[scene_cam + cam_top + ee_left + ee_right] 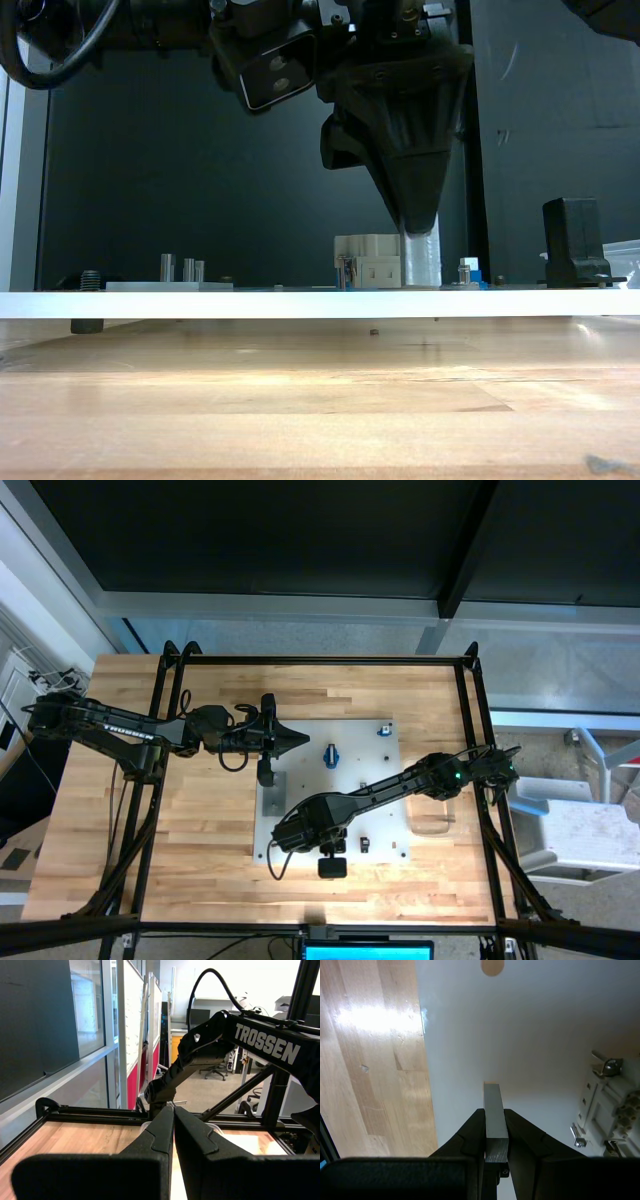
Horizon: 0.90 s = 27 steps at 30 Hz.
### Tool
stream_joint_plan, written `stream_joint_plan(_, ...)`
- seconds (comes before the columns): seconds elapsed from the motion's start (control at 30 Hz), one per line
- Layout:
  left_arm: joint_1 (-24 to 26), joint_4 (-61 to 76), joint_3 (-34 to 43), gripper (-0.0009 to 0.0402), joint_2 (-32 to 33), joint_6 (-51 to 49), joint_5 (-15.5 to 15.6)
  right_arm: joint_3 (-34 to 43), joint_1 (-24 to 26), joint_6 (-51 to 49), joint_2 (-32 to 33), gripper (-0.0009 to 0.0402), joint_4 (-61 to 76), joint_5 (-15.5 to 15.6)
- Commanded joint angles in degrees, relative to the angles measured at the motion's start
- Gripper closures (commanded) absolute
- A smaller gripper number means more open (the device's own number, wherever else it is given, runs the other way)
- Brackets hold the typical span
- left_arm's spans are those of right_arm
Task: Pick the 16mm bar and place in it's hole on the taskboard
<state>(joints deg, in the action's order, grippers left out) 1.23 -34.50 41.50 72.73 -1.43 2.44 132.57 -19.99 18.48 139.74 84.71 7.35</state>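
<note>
The right tool [495,1114] holds the 16mm bar [420,262] tight between its two fingers. The bar stands upright directly under the tool, with its lower end down at the white task board [530,1035]; I cannot tell if that end sits inside its hole. The left tool [173,1117] hangs above the board's far left edge over the bench [200,820], its fingers pressed together with nothing between them.

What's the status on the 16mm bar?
Left gripper shut, over taskboard far-left corner. Right gripper shut on 16mm bar, upright, lower end at board face. Depth in hole: cannot tell.
</note>
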Motion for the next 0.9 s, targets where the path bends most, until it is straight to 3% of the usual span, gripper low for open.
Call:
stream_joint_plan(0.03, 0.0, 0.0, 0.0, 0.0393, 0.0, 0.0, 0.0, 0.0, 0.0, 0.0, 0.2, 0.0389, -0.1, 0.3)
stream_joint_plan(0.47, 0.0, 0.0, 0.0, 0.0393, 0.0, 0.0, 0.0, 0.0, 0.0, -0.1, 0.2, 0.0384, -0.3, 0.3)
stream_joint_plan(0.9, 0.0, 0.0, 0.0, 0.0393, 0.0, 0.0, 0.0, 0.0, 0.0, 0.4, 0.1, 0.0278, -0.3, 0.3)
